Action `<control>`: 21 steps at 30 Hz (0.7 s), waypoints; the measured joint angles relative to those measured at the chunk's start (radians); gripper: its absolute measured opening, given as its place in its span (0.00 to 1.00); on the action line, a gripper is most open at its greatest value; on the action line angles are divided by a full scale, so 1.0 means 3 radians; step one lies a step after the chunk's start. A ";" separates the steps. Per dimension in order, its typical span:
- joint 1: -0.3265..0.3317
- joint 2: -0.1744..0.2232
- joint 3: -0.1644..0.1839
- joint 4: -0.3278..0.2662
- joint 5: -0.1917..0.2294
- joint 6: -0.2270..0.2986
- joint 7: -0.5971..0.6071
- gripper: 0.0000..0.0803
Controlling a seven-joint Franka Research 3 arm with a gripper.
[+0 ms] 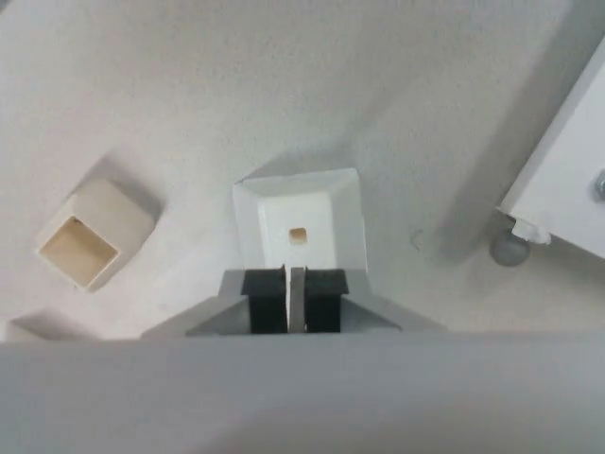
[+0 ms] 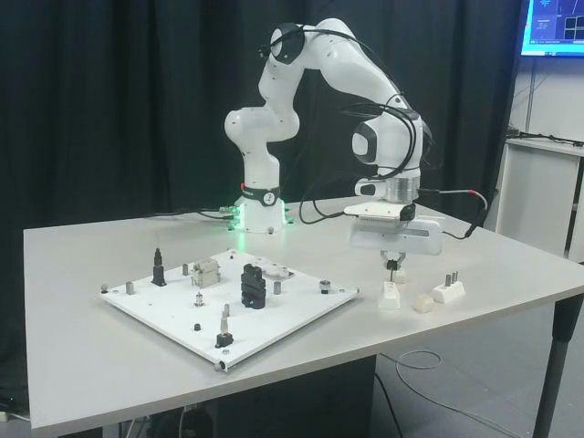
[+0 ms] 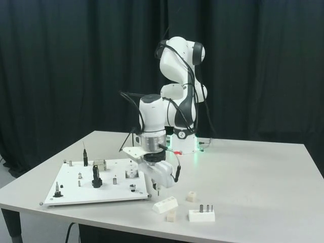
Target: Insert square peg 1.
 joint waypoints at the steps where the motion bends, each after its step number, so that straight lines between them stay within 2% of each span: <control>1: 0.0000 0.0000 0.0000 0.0000 0.0000 0.0000 0.0000 0.05; 21: 0.0005 0.0001 0.0000 0.0000 -0.0027 0.0009 -0.0015 0.05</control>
